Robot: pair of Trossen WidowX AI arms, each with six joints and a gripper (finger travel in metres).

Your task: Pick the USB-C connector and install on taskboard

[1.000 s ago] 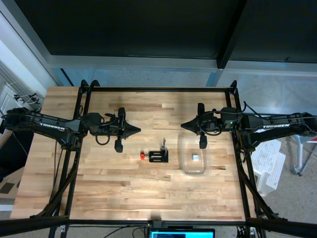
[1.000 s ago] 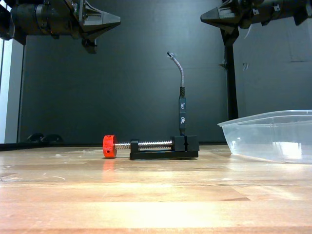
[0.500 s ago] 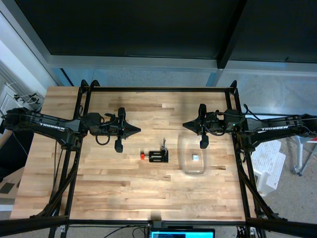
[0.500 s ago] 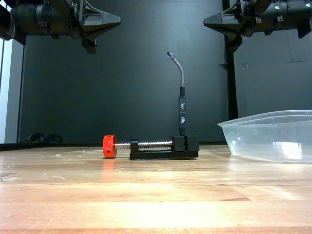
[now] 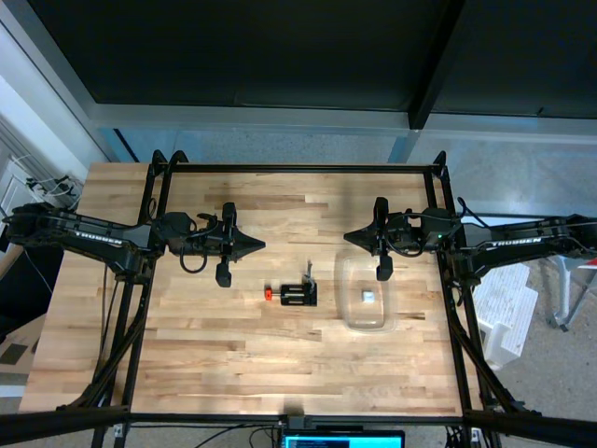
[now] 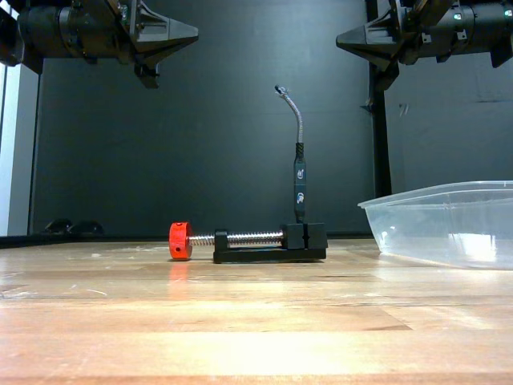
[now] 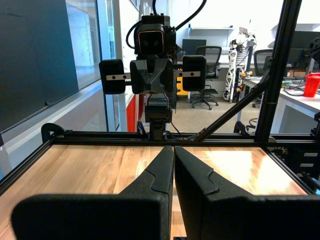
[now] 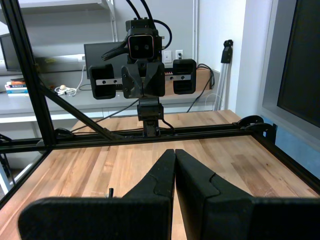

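Note:
The taskboard point(image 5: 293, 295), a small black block with a red-orange knob point(image 6: 179, 241), lies mid-table; a thin upright pin point(image 6: 299, 156) rises from its right end. I cannot make out the USB-C connector in any view. My left gripper point(image 5: 261, 245) hovers high above the table, left of and behind the taskboard, with its fingers point(image 7: 159, 172) pressed together on nothing. My right gripper point(image 5: 347, 236) hangs at similar height to the right of the board, above the tray's far end, and its fingers point(image 8: 162, 175) are also closed and empty.
A clear plastic tray point(image 5: 366, 323) sits right of the taskboard with a small white block point(image 5: 368, 296) inside. A black frame point(image 5: 298, 169) borders the wooden table. Each wrist view shows the opposite arm point(image 7: 152, 42) facing it across the table.
The right arm has shifted a little, its gripper tip moving slightly right and lower. The left arm and the taskboard have stayed put.

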